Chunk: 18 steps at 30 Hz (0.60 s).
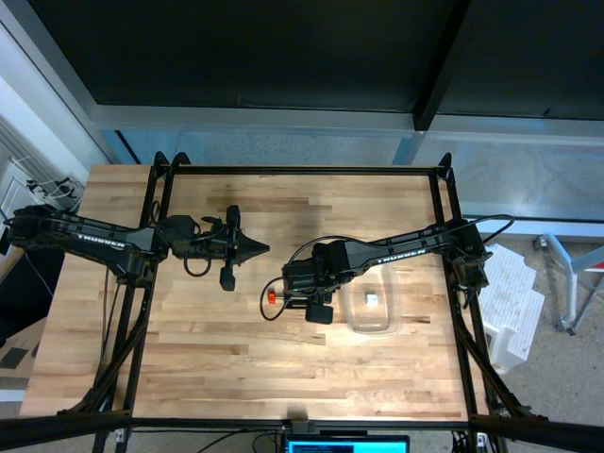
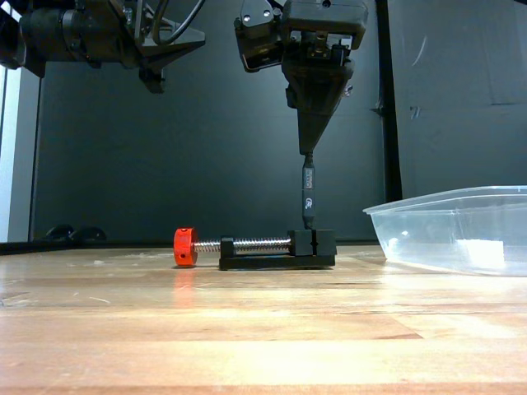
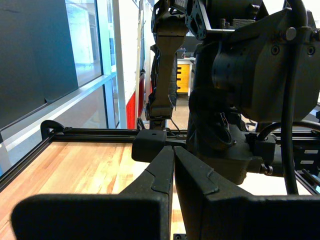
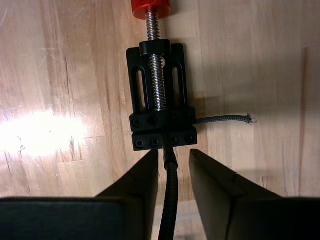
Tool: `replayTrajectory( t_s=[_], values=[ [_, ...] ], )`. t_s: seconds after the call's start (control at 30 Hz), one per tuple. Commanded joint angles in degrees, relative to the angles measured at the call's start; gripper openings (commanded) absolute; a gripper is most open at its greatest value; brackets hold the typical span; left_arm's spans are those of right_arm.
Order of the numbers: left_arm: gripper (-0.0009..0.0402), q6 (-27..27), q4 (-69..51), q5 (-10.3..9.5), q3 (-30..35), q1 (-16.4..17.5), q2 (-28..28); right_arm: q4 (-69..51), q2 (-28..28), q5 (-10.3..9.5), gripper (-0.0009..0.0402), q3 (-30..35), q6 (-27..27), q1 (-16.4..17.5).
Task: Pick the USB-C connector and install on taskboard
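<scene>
The taskboard [image 2: 276,247] is a small black block with an orange-red knob [image 2: 185,247] and a screw, lying on the wooden table. The USB-C connector [image 2: 307,191] stands upright with its lower end in the block's right end. My right gripper [image 2: 307,152] points straight down just above it. In the right wrist view its fingers [image 4: 210,172] stand slightly apart, and the braided cable [image 4: 170,195] runs between them to the taskboard [image 4: 162,132] with a gap on each side. My left gripper [image 1: 255,248] hovers shut, far left of the taskboard [image 1: 283,297].
A clear plastic tray [image 2: 461,218] holding a small white square bit [image 2: 482,251] stands right of the block, also seen as the tray [image 1: 389,316] in the high view. A thin frayed cable end [image 4: 225,119] sticks out beside the block. A black frame borders the table.
</scene>
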Motion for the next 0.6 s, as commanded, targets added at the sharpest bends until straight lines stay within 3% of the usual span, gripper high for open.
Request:
replayTrajectory(
  t_s=[0.03, 0.37, 0.6],
  values=[
    [0.0, 0.0, 0.0, 0.02, 0.0, 0.0, 0.0, -0.3, -1.0, -0.02, 0.0121, 0.1, 0.0, 0.1],
    [0.0, 0.0, 0.0, 0.02, 0.0, 0.0, 0.0, -1.0, -3.4, -0.04, 0.018, 0.1, -1.4, 0.1],
    [0.0, 0.0, 0.0, 0.02, 0.0, 0.0, 0.0, -1.1, -3.5, -0.04, 0.0193, 0.1, -1.9, 0.1]
  ],
)
